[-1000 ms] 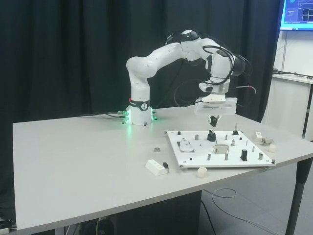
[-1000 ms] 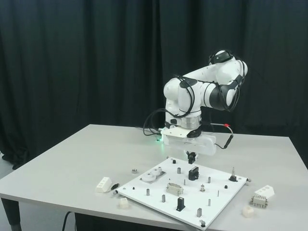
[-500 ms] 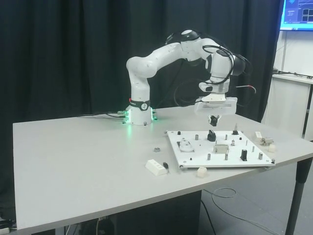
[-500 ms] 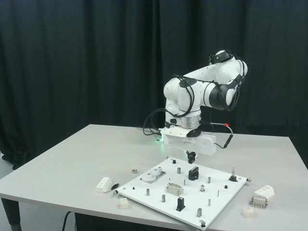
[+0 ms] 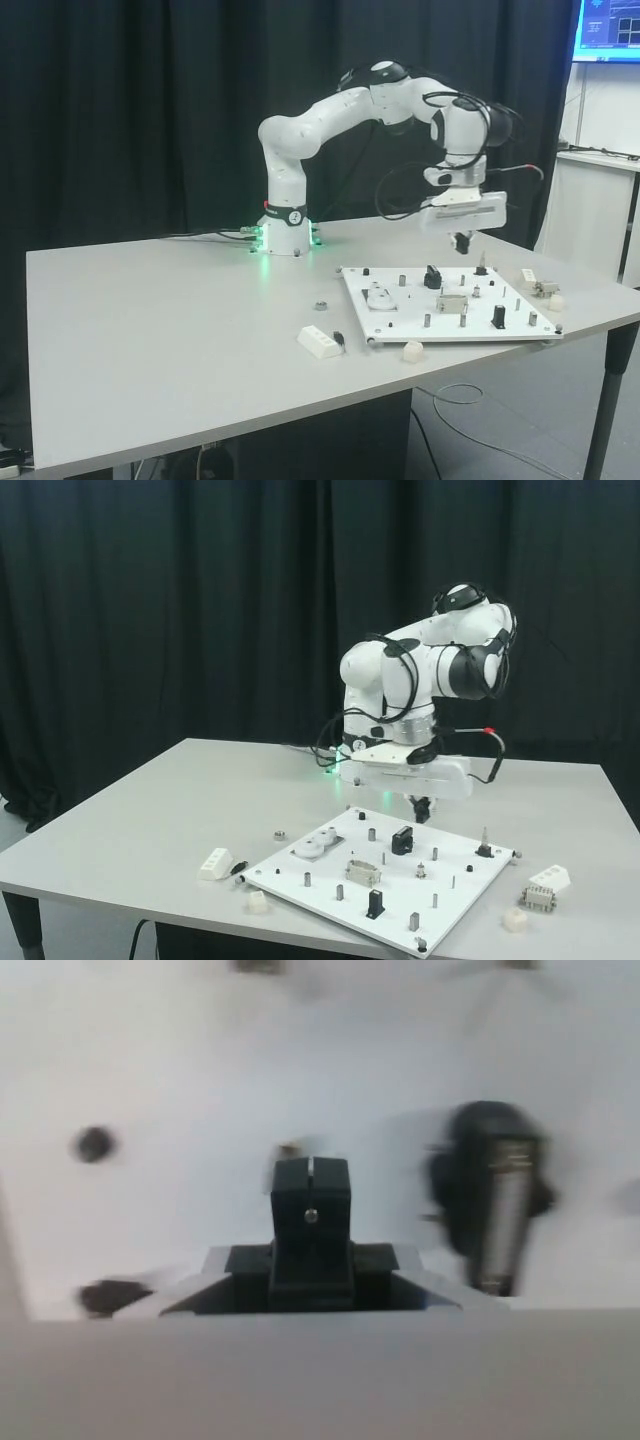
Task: Place D-SUB.
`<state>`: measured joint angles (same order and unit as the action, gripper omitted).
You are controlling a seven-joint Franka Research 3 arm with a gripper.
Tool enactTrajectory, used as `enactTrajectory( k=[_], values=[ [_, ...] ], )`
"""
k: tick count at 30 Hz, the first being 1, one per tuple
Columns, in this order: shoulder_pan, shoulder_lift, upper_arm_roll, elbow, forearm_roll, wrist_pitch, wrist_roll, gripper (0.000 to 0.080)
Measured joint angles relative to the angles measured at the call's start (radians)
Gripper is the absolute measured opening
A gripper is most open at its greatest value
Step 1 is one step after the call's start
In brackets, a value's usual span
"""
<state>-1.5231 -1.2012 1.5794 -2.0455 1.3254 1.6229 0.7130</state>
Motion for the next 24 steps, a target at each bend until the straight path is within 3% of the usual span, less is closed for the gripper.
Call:
enactTrajectory(
  k=[9, 24],
  values=[
    [-0.009, 0.0, 0.034, 0.106, 0.021, 0.036, 0.125, 0.0154],
    [-0.073, -0.003, 0.162, 0.26, 0.02, 0.141, 0.25, 0.0154]
  ],
)
